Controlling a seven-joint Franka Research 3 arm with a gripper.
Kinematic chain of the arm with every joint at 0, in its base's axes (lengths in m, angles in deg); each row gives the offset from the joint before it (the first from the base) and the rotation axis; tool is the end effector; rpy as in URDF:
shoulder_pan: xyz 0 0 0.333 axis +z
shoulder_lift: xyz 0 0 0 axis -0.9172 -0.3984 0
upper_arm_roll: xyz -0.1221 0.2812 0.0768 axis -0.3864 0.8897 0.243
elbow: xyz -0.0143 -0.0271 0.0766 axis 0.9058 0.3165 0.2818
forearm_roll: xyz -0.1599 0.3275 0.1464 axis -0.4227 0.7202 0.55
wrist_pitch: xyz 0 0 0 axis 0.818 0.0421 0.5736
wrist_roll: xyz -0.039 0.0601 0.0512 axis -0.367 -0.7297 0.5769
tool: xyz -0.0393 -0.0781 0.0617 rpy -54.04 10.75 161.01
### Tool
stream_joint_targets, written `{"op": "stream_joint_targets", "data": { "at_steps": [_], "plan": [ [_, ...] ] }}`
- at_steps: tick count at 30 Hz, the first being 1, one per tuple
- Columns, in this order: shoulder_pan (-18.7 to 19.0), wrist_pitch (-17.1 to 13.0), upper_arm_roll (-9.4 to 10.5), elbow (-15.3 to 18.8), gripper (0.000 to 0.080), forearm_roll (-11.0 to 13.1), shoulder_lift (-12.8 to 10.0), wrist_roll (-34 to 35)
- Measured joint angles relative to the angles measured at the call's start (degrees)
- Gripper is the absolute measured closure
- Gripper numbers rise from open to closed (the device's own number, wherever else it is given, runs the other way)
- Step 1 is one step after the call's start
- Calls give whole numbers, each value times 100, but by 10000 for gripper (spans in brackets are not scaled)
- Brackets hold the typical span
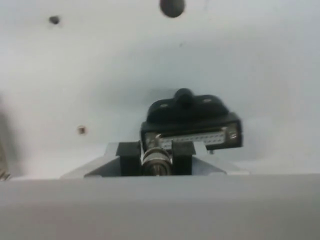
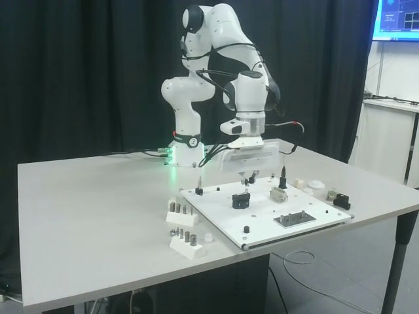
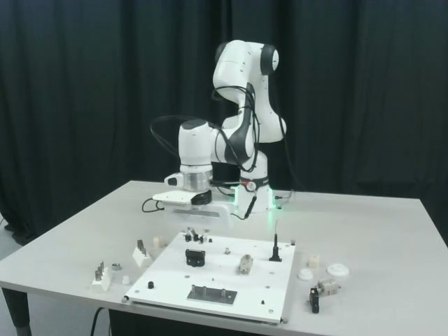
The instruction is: Insert BNC.
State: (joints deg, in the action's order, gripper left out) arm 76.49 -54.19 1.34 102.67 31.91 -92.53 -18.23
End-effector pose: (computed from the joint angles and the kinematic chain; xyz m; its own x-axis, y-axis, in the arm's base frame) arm 0.5701 -0.0541 0.2749 0.6213 -0.7833 0.0192 -0.7824 -0.6215 -0.0401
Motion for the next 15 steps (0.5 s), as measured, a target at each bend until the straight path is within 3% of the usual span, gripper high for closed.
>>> {"op": "stream_joint_targets", "data": {
  "at_steps": [7,15],
  "plan": [
    [115,-38,0,147,677,-19,113,122],
    [222,-78,0,356,677,-207,271,336]
  ]
}}
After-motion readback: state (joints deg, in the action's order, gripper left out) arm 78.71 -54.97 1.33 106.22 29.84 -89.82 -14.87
